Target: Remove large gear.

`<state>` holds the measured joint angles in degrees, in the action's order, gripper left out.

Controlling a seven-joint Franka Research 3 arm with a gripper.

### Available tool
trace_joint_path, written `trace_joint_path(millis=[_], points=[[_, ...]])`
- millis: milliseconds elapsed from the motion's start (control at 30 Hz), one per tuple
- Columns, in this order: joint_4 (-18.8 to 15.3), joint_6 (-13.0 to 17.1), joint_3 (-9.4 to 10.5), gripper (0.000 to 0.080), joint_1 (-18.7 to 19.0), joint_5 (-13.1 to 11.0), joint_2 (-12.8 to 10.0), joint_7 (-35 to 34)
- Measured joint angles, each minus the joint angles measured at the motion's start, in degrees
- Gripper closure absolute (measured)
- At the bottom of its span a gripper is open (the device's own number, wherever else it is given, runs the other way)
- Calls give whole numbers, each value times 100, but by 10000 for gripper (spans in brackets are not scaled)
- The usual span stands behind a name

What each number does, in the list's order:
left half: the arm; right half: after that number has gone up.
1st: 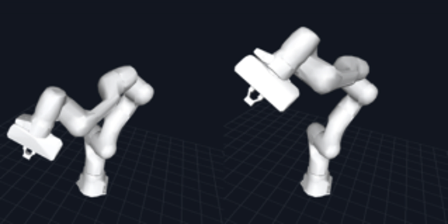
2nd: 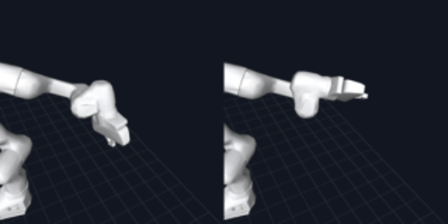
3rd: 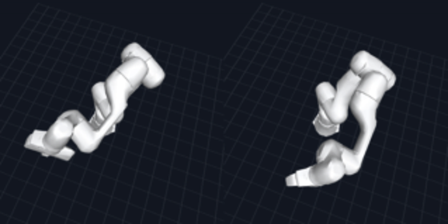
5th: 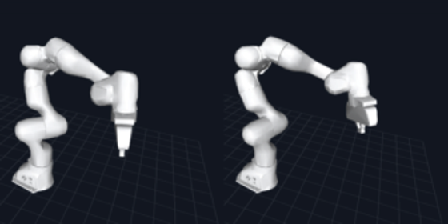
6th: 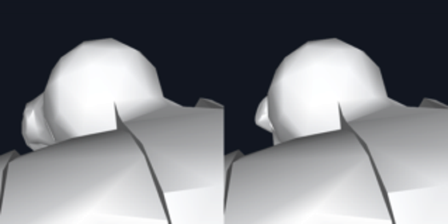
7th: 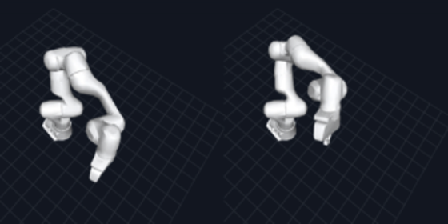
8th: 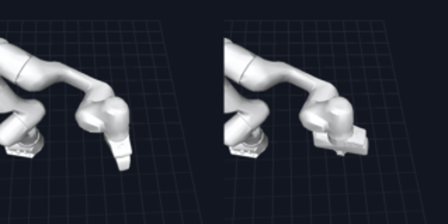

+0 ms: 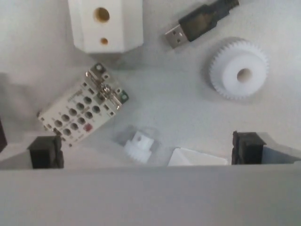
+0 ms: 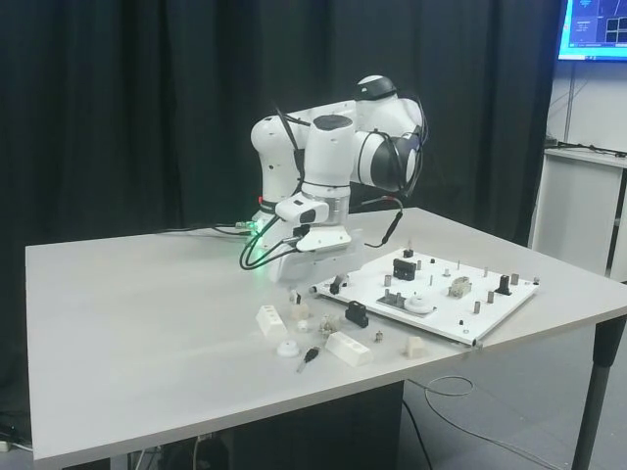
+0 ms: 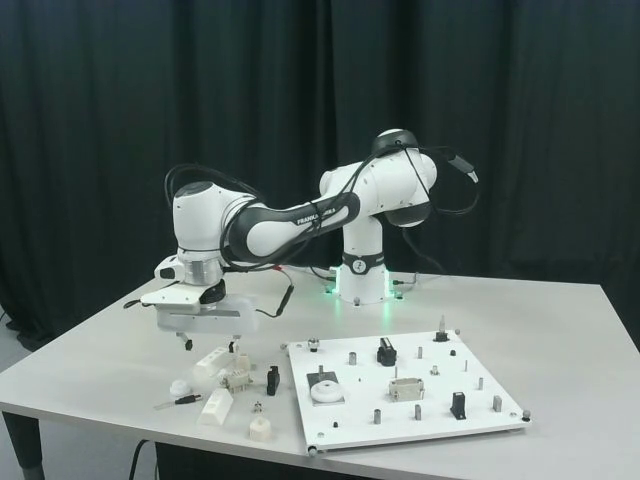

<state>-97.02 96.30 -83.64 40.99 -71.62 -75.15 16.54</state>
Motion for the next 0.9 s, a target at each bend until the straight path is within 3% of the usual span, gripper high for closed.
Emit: trace_joint_path(millis=[500, 900], points=[[635, -302, 15, 3, 46, -165, 27, -692], [1113, -542, 83, 3, 337, -190, 56, -1547]])
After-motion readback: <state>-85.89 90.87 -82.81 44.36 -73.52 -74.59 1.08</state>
